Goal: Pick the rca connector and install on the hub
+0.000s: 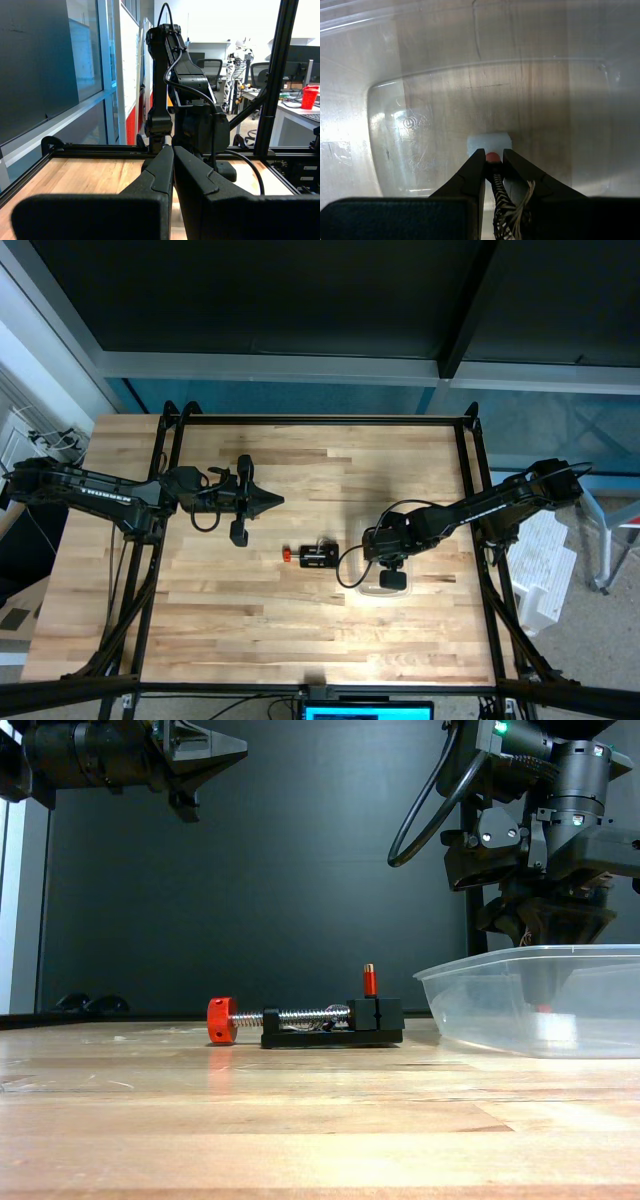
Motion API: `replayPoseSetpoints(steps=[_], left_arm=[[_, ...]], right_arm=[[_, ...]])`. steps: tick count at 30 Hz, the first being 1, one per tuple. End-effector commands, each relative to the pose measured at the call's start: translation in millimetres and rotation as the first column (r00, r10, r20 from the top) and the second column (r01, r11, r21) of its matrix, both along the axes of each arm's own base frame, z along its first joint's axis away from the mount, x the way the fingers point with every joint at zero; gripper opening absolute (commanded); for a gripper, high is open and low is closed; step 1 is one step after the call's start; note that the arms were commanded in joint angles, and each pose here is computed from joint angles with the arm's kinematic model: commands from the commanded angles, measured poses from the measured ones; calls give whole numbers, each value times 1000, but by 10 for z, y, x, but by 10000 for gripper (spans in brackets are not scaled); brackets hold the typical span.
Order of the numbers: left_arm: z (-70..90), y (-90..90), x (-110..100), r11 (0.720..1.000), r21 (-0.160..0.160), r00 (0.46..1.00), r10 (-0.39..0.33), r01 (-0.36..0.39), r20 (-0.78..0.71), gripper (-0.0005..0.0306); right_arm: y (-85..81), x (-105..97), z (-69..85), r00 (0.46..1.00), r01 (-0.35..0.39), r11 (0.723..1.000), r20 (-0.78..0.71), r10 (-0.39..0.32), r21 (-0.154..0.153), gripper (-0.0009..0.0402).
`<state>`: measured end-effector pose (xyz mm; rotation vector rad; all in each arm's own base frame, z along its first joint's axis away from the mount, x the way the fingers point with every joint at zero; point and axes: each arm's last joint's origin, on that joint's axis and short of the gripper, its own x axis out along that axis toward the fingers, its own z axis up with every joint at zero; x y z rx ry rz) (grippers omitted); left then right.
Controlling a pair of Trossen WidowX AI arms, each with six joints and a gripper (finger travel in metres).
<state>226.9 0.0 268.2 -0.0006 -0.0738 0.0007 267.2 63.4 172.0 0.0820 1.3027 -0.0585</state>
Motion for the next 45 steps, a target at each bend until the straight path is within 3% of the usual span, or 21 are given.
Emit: replayPoseSetpoints(steps=[1,22,45], left_arm=[[2,0,0,1000,0,1000,0,0,1,0],[2,0,0,1000,0,1000,0,0,1,0],[2,0,0,1000,0,1000,0,0,1,0]], right_arm=[[0,0,1,1000,4,1000,0,-4,1,-1],[1,4,31,1000,7,1000,-3,-7,2,0],[3,3,311,1000,7,1000,21,-7,8,0]])
